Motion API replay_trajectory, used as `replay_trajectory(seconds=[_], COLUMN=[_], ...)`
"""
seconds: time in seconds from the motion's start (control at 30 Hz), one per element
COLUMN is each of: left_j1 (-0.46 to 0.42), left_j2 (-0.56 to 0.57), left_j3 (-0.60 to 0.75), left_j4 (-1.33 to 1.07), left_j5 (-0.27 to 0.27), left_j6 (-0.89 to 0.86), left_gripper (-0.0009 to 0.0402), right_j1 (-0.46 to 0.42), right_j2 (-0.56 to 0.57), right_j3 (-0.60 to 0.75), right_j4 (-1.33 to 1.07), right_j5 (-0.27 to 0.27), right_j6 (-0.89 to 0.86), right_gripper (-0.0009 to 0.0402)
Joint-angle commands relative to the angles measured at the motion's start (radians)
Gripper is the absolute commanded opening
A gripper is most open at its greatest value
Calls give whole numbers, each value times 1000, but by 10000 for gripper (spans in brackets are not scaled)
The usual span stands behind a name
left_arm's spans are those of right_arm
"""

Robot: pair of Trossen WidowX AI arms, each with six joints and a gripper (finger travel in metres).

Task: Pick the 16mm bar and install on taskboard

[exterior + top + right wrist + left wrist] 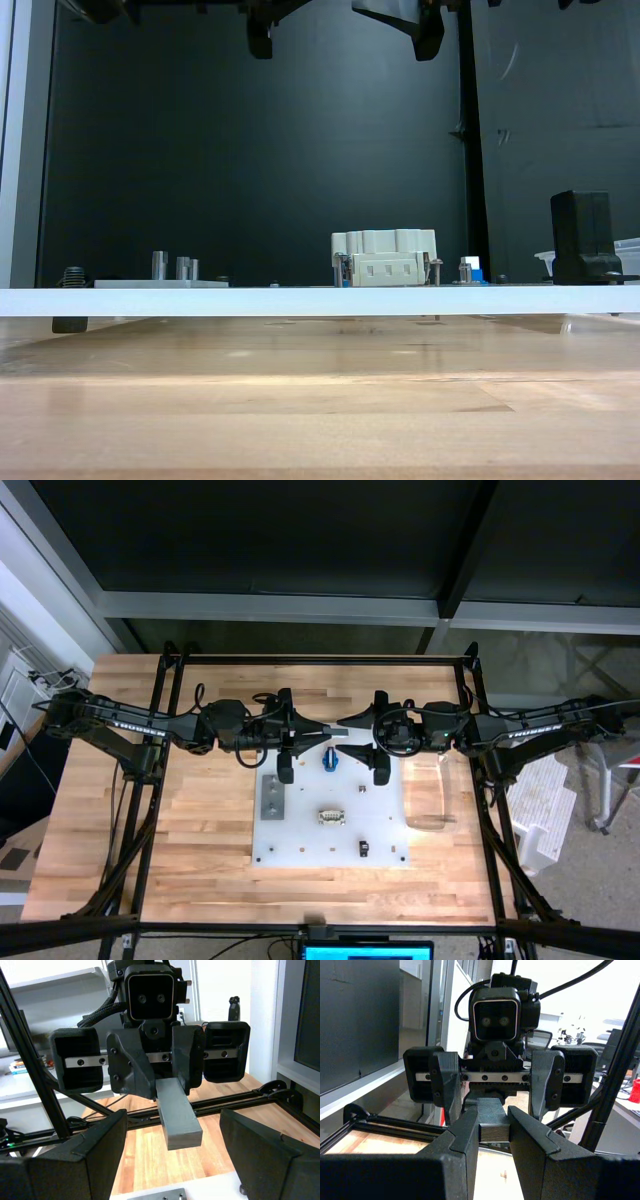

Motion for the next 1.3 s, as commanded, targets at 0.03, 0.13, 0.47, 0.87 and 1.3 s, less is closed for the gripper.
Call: replay_trajectory(seconds=[0.03, 0.13, 0.47, 0.87, 1.3], left_j1=[0, 0, 0, 0, 0], left_j2=[1, 1, 1, 1, 1], left_j3=[0, 0, 0, 0, 0], left_j4=[-2, -2, 0, 6, 6], left_j5=[9, 10, 10, 10, 10], left_j6=[0, 2, 3, 3, 3], left_gripper=[60, 60, 60, 60, 60], right_j1=[0, -2, -2, -3, -4], right_j2=[0, 0, 0, -1, -1], right_j3=[0, 0, -34, -66, -66], right_j4=[19, 20, 86, 144, 146], right_j5=[0, -1, 0, -1, -10], right_j6=[6, 6, 14, 30, 25], right_gripper=[242, 234, 232, 213, 103])
